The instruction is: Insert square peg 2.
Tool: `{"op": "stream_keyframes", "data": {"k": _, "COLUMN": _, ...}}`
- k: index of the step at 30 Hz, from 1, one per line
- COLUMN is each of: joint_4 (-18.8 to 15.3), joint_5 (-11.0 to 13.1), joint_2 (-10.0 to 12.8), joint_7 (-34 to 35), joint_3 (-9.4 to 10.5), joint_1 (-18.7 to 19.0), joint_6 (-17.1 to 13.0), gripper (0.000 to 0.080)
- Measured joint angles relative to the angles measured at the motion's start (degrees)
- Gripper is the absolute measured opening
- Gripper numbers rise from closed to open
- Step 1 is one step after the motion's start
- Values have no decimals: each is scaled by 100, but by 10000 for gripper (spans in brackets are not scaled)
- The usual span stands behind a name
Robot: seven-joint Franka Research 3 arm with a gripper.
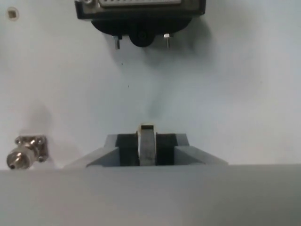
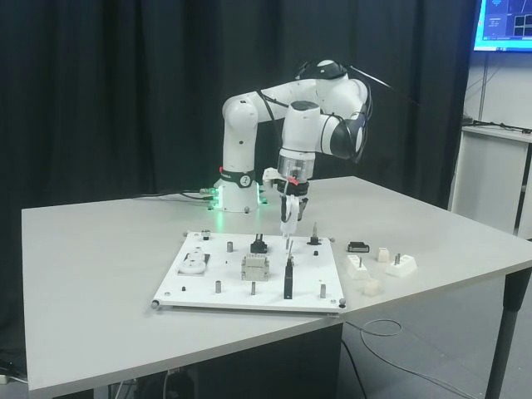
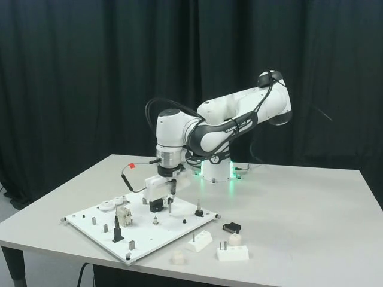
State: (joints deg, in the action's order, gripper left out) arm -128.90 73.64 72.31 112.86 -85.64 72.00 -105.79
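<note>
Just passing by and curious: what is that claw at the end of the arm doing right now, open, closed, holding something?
Claw: closed on the square peg, a slim grey bar pinched between its two fingers, above the white board.

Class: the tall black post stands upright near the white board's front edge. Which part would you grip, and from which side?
Grip the upper end of the tall black post, coming straight down from above: it stands upright with its foot on the white board, which probably leaves the top easiest to reach. The pincer is full now, shut on the square peg.
</note>
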Motion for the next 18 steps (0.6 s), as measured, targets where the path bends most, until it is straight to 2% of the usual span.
{"op": "stream_keyframes", "data": {"k": 18, "joint_4": -10, "joint_5": 1, "joint_2": 13, "joint_7": -42, "joint_3": 72, "joint_1": 0, "joint_6": -26, "gripper": 75}}
